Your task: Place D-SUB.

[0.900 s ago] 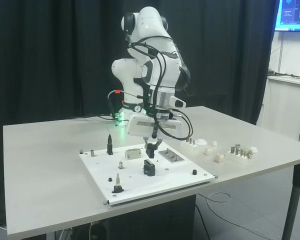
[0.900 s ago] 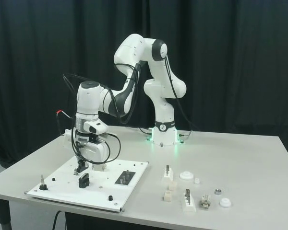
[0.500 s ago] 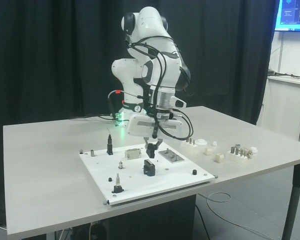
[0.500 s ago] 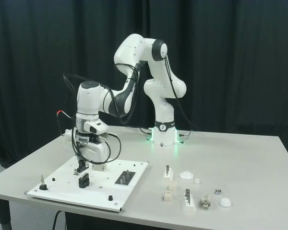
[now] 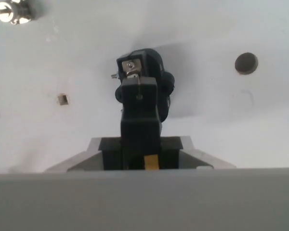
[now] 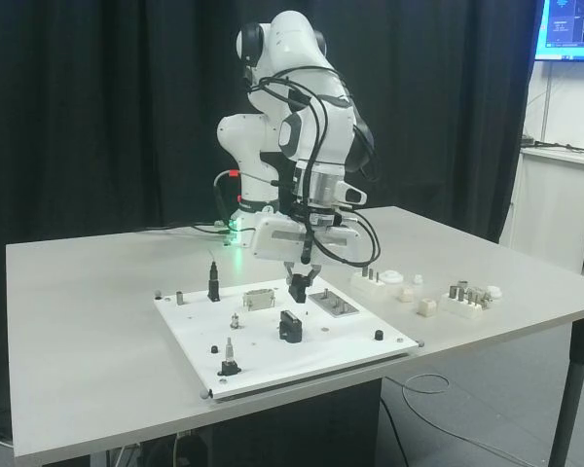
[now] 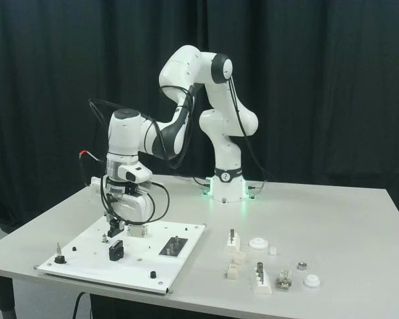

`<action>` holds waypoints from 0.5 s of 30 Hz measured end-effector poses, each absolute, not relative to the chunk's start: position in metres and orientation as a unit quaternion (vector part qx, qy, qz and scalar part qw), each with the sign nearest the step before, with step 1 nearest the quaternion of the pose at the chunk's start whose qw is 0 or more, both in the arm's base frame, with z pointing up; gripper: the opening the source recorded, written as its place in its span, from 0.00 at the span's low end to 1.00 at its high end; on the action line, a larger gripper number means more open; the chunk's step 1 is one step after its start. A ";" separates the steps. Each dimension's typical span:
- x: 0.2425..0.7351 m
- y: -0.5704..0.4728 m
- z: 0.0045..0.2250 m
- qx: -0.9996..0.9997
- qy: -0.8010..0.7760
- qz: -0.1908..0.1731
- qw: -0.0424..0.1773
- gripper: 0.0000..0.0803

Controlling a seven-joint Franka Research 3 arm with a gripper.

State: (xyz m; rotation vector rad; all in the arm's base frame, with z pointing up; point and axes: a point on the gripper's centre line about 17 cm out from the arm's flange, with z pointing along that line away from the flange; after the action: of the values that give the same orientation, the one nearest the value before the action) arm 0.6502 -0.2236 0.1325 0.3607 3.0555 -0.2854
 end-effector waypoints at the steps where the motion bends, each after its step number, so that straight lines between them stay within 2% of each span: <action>1: 0.650 -0.224 0.134 0.117 0.988 -0.093 0.026 0.19; 15: 0.649 -0.231 0.146 0.118 0.988 -0.099 0.022 0.19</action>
State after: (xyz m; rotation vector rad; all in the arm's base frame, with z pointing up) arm 0.6495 -0.2308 0.1462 0.3661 3.0605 -0.3062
